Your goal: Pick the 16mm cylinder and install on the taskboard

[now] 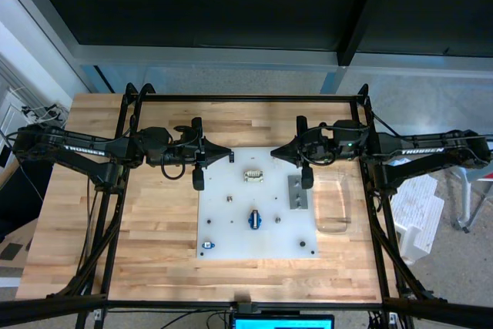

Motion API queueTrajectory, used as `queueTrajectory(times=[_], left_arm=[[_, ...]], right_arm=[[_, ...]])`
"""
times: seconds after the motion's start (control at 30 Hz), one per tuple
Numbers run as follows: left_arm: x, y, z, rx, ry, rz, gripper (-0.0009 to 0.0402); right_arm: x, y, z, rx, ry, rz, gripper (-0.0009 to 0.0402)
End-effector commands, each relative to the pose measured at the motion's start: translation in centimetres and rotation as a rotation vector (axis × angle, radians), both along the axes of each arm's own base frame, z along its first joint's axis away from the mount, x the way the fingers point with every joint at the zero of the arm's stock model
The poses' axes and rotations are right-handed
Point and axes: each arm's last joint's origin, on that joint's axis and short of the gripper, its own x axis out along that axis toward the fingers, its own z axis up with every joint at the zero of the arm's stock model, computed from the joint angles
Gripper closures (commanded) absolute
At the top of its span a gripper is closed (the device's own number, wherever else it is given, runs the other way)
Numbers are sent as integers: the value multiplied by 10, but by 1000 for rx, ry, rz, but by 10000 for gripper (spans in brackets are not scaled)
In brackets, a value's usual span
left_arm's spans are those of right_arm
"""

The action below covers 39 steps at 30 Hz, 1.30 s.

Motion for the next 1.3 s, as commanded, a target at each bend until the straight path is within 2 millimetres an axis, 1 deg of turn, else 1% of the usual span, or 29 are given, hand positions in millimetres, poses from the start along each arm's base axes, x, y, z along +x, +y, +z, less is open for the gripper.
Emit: queueTrajectory(times=[0.03, 0.23, 1.17, 1.3], left_arm=[[0, 0, 0, 0, 0, 0, 393], [0, 0, 0, 0, 0, 0, 393], [0, 0, 0, 1, 0, 8, 393], [0, -1, 0, 20, 1, -59, 393]], right_arm=[[-4, 0, -2, -5, -23, -1, 393], [-7, 0, -4, 3, -116, -3, 393], [-7, 0, -4, -4, -124, -9, 393], [-7, 0, -4, -4, -124, -9, 393]])
